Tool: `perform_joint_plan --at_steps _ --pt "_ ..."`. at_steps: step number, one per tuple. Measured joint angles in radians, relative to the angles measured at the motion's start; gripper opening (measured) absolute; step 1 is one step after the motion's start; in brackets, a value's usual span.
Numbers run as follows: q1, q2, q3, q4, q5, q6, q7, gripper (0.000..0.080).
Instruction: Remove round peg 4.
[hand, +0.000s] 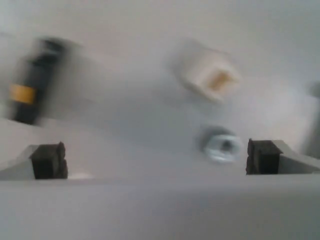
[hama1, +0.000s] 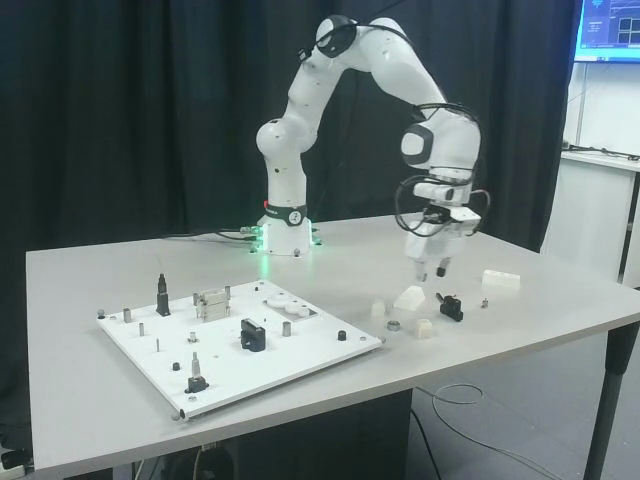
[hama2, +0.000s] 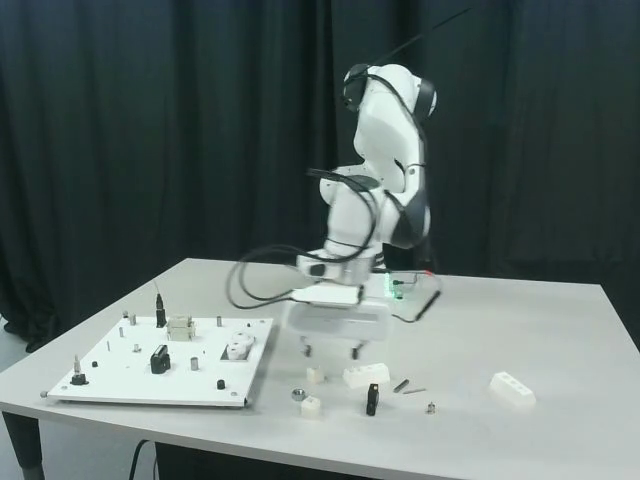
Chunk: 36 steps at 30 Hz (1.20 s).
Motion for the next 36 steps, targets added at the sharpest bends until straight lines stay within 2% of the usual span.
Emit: perform_joint_plan --at_steps 4,8,13,22,27,36 --pt "-0.08 -0.003 0.008 0.025 -0.042 -0.025 -0.058 0.08" --pt "-0.174 -0.008 0.032 0.047 -0.074 -0.039 -0.126 0.08" --pt "-0.314 -0.016 0.089 0.065 -0.102 -0.041 -0.217 0.08" --pt "-0.542 -0.017 0.2 0.086 -0.104 -0.041 -0.381 0.08" --pt "-0.612 -0.011 0.228 0.086 -0.102 -0.04 -0.44 0.08" --pt "-0.666 0.02 0.232 0.086 -0.089 -0.034 -0.486 0.08"
